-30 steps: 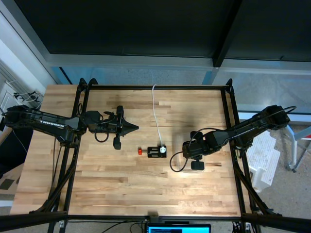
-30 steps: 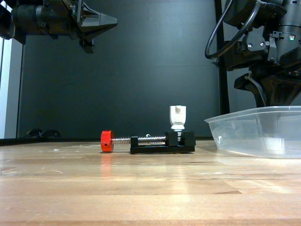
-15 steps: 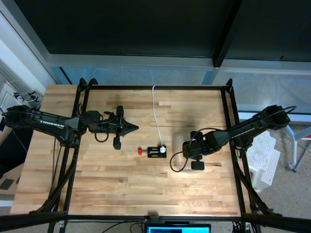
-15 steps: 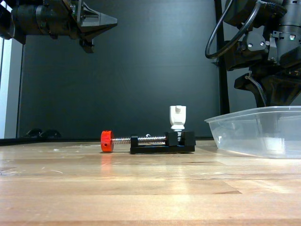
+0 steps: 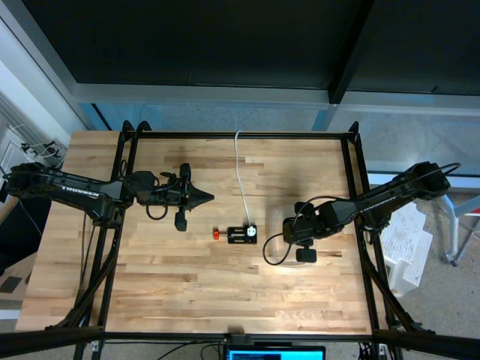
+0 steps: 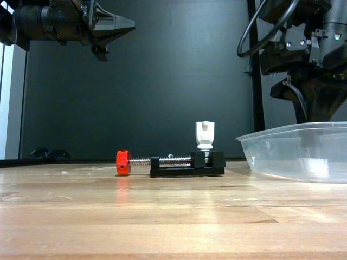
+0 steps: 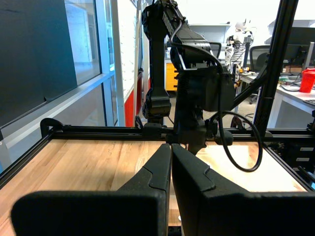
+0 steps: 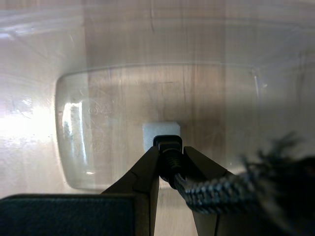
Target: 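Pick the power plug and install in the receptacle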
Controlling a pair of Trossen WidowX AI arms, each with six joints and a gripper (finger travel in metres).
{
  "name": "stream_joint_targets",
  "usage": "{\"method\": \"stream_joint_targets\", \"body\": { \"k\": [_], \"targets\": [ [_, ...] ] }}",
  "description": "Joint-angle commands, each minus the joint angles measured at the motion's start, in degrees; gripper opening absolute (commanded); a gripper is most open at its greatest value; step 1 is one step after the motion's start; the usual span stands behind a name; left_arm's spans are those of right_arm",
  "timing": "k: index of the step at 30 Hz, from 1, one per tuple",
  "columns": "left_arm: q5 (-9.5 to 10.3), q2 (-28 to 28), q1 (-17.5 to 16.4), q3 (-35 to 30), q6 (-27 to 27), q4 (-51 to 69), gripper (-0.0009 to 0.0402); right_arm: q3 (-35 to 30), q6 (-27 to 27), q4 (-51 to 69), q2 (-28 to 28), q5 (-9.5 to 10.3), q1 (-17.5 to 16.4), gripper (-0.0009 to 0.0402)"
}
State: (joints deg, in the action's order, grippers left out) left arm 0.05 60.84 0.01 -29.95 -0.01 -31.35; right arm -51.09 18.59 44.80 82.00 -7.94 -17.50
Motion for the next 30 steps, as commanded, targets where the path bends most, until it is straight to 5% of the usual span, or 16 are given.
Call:
{"method": "stream_joint_targets", "body": {
  "k": [1,17,30],
  "targets": [
    [-0.02,0.02,-0.02,0.00,0.00,-0.02,0.0000,-0.94,0.00,1.31,-0.85,-0.04,0.00,0.0000],
    [0.00,0.02,-0.02,0.00,0.00,-0.02,0.0000,-12.22,0.00,13.40,-3.15,-0.20,0.11,0.0000],
    [-0.02,0.02,0.00,0.00,0.02,-0.02,0.0000,-13.55,-0.04,13.40,-2.80,-0.22,0.26,0.0000]
  ]
}}
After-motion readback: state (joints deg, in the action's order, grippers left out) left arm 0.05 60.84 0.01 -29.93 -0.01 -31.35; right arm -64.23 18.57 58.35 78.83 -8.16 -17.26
